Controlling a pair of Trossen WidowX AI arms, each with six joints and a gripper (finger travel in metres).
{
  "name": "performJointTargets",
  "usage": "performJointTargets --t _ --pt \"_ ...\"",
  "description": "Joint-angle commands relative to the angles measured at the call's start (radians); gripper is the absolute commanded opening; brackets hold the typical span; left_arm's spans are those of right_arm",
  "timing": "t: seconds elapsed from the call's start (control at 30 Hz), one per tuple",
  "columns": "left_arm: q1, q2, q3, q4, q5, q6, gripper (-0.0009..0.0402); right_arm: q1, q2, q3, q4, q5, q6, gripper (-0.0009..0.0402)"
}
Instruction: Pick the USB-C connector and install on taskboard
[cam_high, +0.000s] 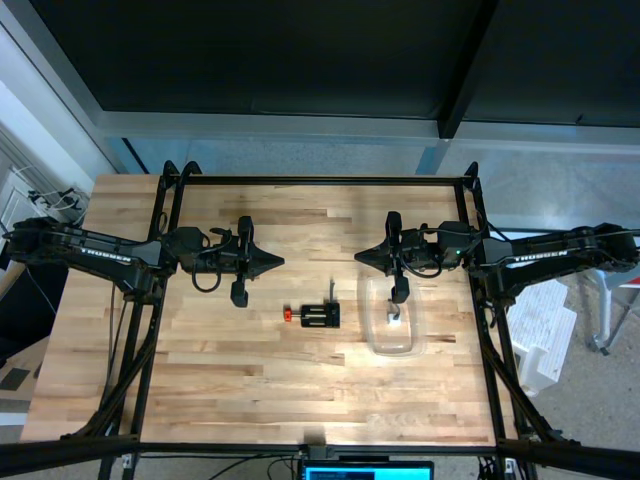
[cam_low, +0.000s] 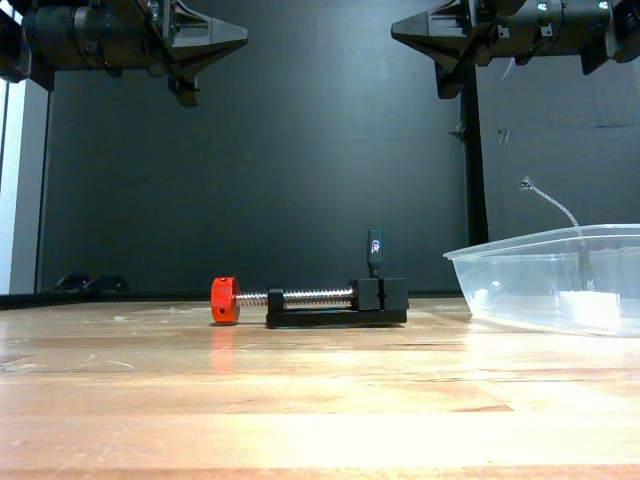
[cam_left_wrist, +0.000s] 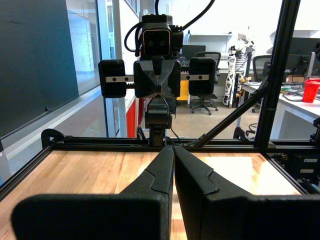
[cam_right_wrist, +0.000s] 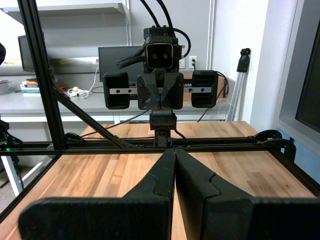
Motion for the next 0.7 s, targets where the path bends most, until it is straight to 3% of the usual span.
performJointTargets --t 0.03,0.7 --pt "0.000 0.000 0.000 0.000 0.000 0.000 0.0000 0.000 0.000 0.000 0.000 0.000 0.004 0.0000" --pt "0.000 0.000 0.000 0.000 0.000 0.000 0.0000 0.001 0.000 0.000 0.000 -0.001 0.021 0.0000"
